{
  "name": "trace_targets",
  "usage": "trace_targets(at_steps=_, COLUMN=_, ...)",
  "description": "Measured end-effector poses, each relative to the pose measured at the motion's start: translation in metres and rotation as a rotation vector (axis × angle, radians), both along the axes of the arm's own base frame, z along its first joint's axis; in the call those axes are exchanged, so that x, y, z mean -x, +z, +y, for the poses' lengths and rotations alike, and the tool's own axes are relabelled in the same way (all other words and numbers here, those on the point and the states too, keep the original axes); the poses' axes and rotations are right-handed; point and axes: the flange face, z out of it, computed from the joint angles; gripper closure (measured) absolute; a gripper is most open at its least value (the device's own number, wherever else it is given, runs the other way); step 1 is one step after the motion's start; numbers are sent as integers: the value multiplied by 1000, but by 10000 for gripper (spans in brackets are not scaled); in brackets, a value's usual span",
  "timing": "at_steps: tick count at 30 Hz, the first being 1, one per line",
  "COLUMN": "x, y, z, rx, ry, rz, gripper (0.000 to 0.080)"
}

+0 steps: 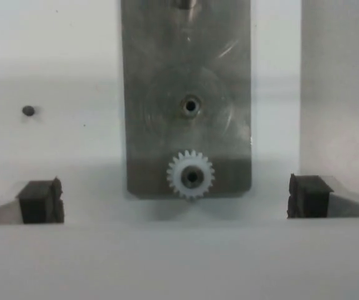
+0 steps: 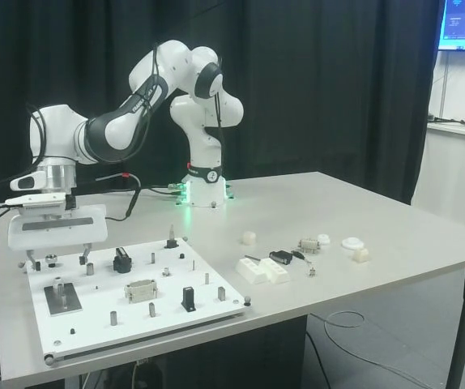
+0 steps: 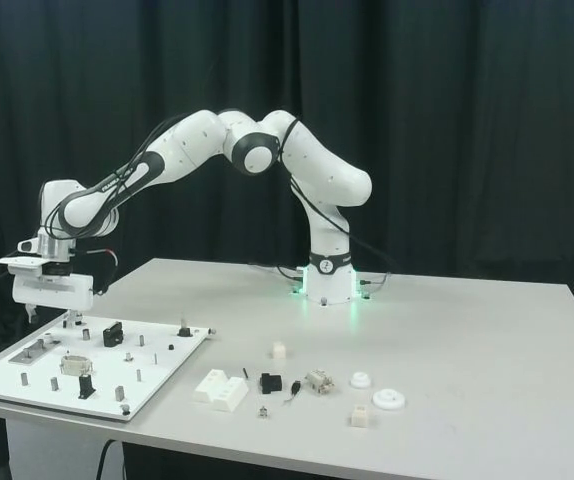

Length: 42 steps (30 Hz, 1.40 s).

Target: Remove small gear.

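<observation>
White teeth marked out the small gear point(image 1: 191, 174), which was seated flat on the grey metal plate point(image 1: 188, 75) with its bore facing straight up, so its axis was taken to be vertical. Relative to that plate, the gear sat at the end nearest the hand point(image 1: 173, 199); an empty hole point(image 1: 191, 105) was seen at the plate's middle. In the wrist view the two black fingertips point(image 1: 40, 201) were spread wide apart, one well to each side of the gear, nothing being held between them. The gear was found nearly centred between them and below them, apparently still some way down. In the first room view the hand point(image 2: 56, 248) was hung above the white board point(image 2: 131, 301) on the desk point(image 2: 362, 207), over the end where the plate point(image 2: 62, 298) lay. A straight descent was judged to be needed before closing.
</observation>
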Motion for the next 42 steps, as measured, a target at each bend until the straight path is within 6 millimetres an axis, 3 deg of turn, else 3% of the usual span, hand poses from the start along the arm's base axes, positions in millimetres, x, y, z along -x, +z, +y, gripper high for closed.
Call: trace_targets(at_steps=42, x=-14, y=-34, z=-2, rx=-9, ry=11, rz=-4, gripper=3)
